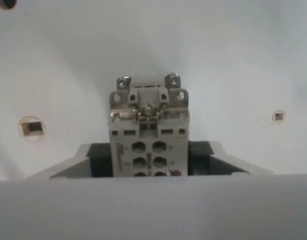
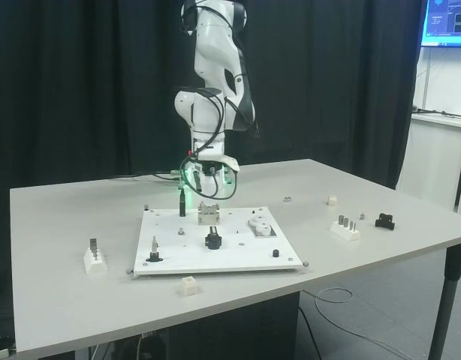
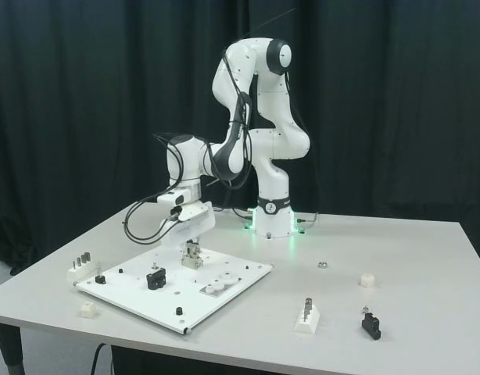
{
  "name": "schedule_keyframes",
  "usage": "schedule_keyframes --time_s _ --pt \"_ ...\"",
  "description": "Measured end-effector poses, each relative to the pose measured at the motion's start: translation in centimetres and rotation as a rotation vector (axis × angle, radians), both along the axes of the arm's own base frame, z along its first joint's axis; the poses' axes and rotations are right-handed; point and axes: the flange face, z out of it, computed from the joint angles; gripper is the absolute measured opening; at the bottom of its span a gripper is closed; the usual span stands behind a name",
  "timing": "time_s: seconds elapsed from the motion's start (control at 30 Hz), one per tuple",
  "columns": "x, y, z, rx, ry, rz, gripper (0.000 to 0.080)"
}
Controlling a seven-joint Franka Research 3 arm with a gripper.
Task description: Insert waterproof.
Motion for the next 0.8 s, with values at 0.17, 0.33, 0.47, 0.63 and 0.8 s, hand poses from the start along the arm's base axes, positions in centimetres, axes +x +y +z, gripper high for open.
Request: schedule_keyframes --time_s 0.17,0.33,0.47,0.63,0.8 --pt "0.12 0.23 0.02 -0.014 0.008 0.000 0.0310" --pt "0.24 0.47 0.03 -0.029 0.015 0.001 0.0310" --pt "0.33 0.62 0.04 -0.038 0.019 0.001 0.0310" --pt "0.40 0.73 0.05 -0.044 0.021 0.003 0.0310" --pt "0.42 0.76 0.05 -0.046 0.022 0.002 0.0310"
